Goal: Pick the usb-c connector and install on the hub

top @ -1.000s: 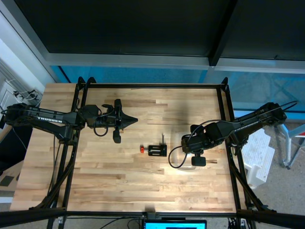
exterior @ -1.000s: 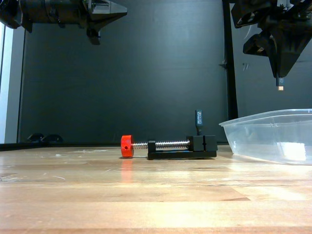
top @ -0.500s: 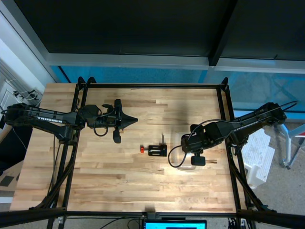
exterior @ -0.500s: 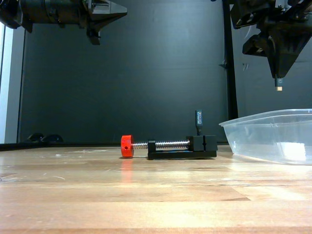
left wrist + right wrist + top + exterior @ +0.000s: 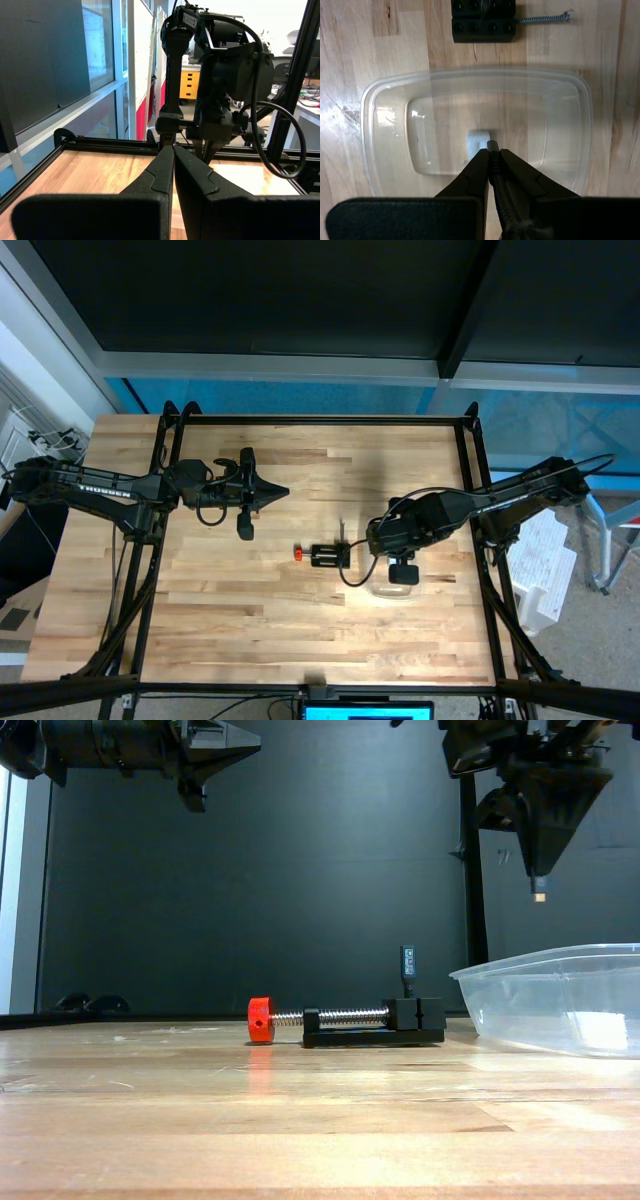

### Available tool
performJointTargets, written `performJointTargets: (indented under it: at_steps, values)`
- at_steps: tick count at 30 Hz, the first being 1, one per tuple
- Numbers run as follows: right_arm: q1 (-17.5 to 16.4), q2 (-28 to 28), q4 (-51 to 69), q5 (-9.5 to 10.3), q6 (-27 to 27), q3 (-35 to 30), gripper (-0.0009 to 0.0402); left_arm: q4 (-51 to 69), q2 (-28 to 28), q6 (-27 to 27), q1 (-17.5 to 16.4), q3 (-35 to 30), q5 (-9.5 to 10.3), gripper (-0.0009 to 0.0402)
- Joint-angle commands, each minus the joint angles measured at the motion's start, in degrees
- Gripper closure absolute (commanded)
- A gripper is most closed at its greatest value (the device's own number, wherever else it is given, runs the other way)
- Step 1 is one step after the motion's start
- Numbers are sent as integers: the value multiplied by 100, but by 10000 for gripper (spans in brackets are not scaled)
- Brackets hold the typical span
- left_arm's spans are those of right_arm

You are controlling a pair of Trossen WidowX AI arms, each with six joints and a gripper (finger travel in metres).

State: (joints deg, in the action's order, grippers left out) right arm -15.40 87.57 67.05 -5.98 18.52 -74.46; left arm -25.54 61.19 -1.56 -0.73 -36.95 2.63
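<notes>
High view: reads TROSSEN in white along the left arm (image 5: 100, 490); same word legible on the right arm (image 5: 172, 60) from the left wrist view. Finds the right gripper (image 5: 539, 878) clamped on the usb-c connector (image 5: 539, 896), hung tip-down above the clear tray (image 5: 470, 74), higher than and to the right of the hub (image 5: 372, 1020). Places the hub near the worktop's (image 5: 250, 610) middle, orange-red knob (image 5: 260, 1019) toward the left edge. Puts the left gripper (image 5: 173, 150) pressed together on nothing, high over the far-left part, well apart from the hub.
</notes>
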Motion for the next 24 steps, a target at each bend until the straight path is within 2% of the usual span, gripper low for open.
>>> performJointTargets:
  at_steps: [1, 8, 24]
  values:
    - [59, 203, 0, -2, -46, -168, 393, -2, 2, 2, -2, -2, -2, 393]
    - [157, 640, -2, -2, -153, -494, 393, 0, 2, 2, -2, -2, 0, 393]
    - [195, 1266, 0, 0, -256, -1115, 393, 0, 2, 2, -2, -2, 0, 393]
